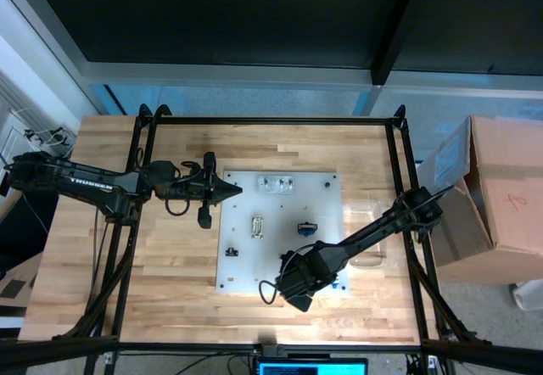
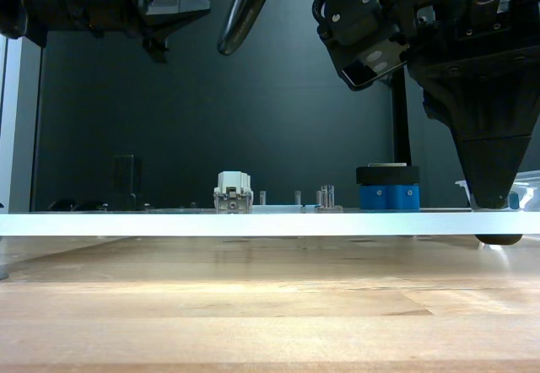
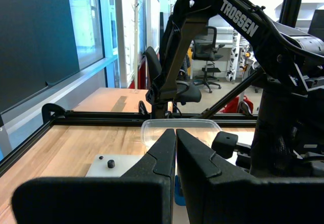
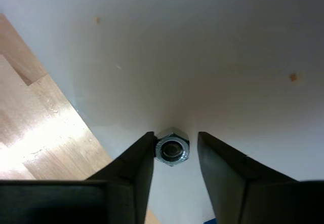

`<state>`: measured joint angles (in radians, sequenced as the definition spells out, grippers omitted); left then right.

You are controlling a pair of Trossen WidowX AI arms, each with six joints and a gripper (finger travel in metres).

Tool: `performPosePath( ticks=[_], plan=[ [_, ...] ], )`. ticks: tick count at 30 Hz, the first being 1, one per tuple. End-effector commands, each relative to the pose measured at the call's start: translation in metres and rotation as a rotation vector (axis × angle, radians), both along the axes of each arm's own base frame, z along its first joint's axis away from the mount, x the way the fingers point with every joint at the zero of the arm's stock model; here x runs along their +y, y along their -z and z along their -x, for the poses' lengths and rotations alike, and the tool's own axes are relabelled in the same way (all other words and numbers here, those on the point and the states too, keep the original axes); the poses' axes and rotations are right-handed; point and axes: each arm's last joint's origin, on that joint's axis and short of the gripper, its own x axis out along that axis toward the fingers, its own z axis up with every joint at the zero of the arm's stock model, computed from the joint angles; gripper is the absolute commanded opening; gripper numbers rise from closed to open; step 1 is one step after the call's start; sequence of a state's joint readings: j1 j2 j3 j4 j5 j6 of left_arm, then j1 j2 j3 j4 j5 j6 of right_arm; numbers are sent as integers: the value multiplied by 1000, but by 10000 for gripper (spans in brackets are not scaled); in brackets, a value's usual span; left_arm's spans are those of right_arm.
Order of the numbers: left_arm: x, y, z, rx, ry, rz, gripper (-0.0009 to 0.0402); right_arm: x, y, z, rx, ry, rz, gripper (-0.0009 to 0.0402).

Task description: Unfasten the M12 nut and place it in the container

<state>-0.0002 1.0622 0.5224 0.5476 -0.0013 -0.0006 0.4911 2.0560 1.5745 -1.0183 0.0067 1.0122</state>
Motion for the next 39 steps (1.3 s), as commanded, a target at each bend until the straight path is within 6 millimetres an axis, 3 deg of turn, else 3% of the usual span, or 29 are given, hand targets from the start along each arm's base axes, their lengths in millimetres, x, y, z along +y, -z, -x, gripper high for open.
performPosePath(
  ticks=[1, 8, 14, 39],
  plan=[
    [0, 0, 0, -1, 0, 0, 0, 0, -1, 0, 1, 1, 1, 76],
    [0, 0, 0, -1, 0, 0, 0, 0, -1, 0, -2, 0, -1, 38],
    [0, 0, 0, -1, 0, 0, 0, 0, -1, 0, -7, -92, 0, 32],
    [0, 0, 0, -1, 0, 0, 0, 0, -1, -1, -57, -1606, 107, 32]
  ],
)
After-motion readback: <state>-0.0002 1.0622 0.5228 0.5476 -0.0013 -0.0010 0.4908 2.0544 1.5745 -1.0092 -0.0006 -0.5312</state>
